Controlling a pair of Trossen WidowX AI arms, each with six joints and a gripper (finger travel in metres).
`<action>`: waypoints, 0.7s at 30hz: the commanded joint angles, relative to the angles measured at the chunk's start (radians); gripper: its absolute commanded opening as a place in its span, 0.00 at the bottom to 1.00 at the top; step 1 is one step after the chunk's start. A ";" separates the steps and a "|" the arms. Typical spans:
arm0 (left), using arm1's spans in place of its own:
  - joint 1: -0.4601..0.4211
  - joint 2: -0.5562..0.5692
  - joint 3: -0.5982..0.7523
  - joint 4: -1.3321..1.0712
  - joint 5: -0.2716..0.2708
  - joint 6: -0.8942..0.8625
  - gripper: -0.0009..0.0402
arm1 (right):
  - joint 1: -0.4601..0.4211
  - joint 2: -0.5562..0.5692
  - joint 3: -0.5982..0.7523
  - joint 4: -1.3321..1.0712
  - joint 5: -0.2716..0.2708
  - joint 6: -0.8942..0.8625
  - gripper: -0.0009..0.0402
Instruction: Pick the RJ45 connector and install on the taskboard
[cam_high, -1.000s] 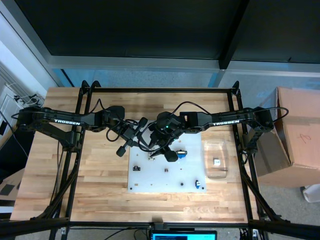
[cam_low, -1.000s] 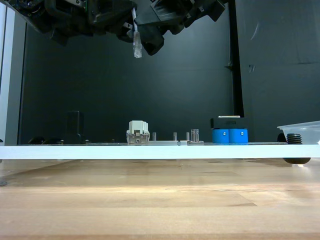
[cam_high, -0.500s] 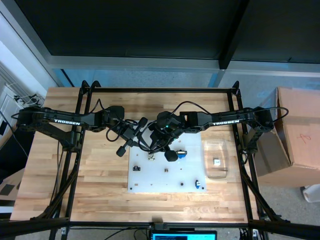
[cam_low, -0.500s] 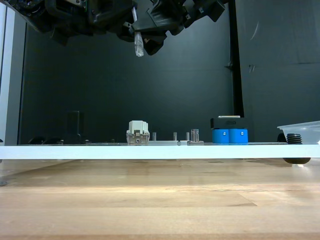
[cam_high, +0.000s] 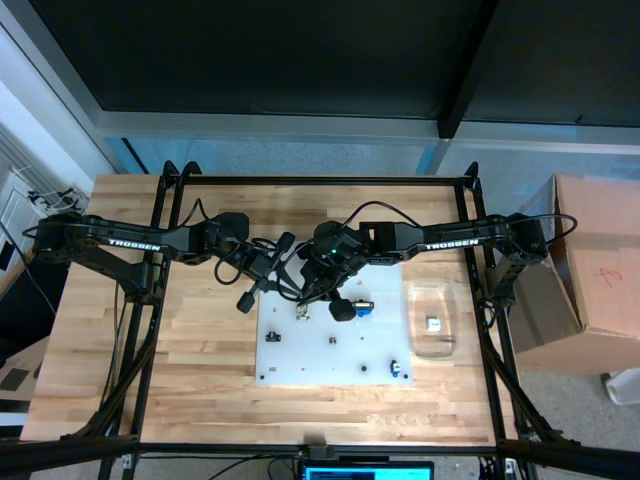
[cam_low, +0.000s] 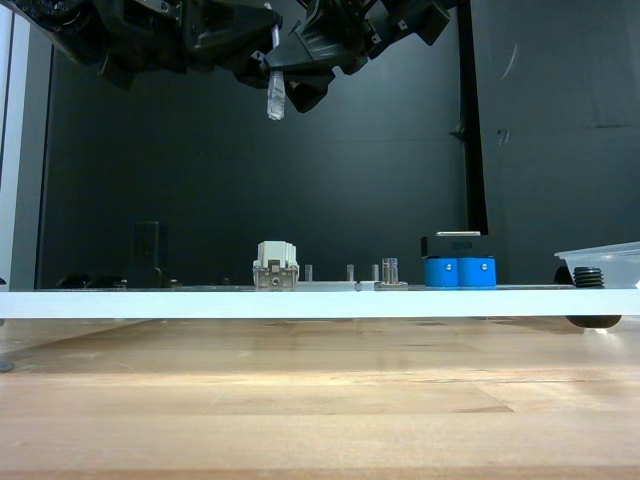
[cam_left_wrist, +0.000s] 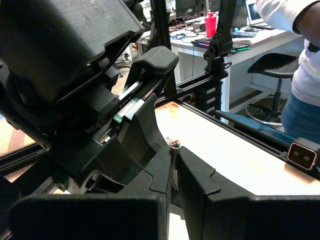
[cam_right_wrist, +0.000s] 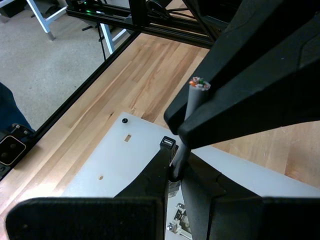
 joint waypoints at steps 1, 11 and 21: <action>0.001 0.000 0.002 0.010 -0.016 -0.030 0.03 | 0.000 0.000 0.000 0.000 0.001 0.004 0.02; 0.001 0.000 0.022 0.009 -0.102 -0.071 0.19 | 0.002 -0.051 -0.067 0.001 0.059 0.038 0.02; 0.001 0.000 0.022 0.008 -0.182 -0.084 0.30 | 0.013 -0.206 -0.217 0.002 0.212 0.142 0.02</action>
